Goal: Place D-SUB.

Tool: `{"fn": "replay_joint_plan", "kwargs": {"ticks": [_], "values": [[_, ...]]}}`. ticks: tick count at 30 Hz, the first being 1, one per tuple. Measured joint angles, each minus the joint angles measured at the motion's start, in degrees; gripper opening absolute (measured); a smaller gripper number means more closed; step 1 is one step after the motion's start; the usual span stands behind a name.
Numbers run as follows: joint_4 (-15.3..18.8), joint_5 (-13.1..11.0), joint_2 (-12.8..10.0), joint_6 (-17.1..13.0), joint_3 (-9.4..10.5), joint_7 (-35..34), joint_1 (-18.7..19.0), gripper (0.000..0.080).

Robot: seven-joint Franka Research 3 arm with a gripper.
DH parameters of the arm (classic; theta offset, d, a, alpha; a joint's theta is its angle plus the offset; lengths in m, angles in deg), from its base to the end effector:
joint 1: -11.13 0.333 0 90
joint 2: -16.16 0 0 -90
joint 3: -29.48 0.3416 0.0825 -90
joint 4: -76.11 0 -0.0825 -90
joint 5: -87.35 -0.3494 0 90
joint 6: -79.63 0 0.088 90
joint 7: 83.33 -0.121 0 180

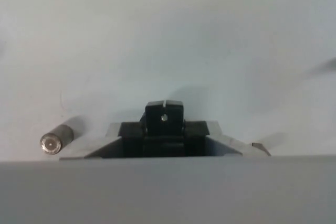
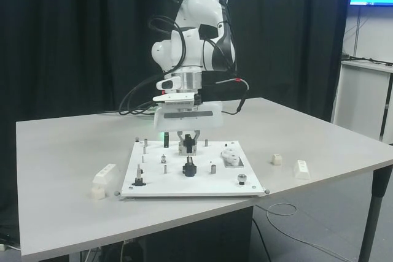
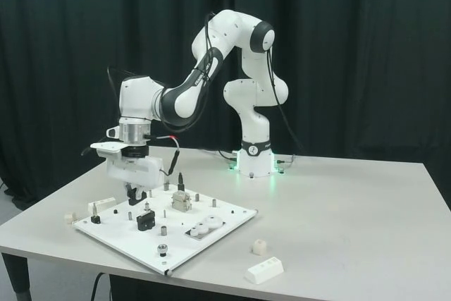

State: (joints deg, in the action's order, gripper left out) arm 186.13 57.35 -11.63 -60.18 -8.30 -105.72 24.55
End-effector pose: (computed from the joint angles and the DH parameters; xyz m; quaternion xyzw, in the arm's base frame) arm 0.5842 -0.2190 0.3311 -0.8452 0.5260 -0.0863 0.0391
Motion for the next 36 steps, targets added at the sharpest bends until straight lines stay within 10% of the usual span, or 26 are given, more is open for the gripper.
{"fn": "replay_joint_plan", "kwargs": {"ticks": [36], "values": [[1.4, 0.0, 0.1, 0.2, 3.34, -7.9, 14.0, 0.0155]]}}
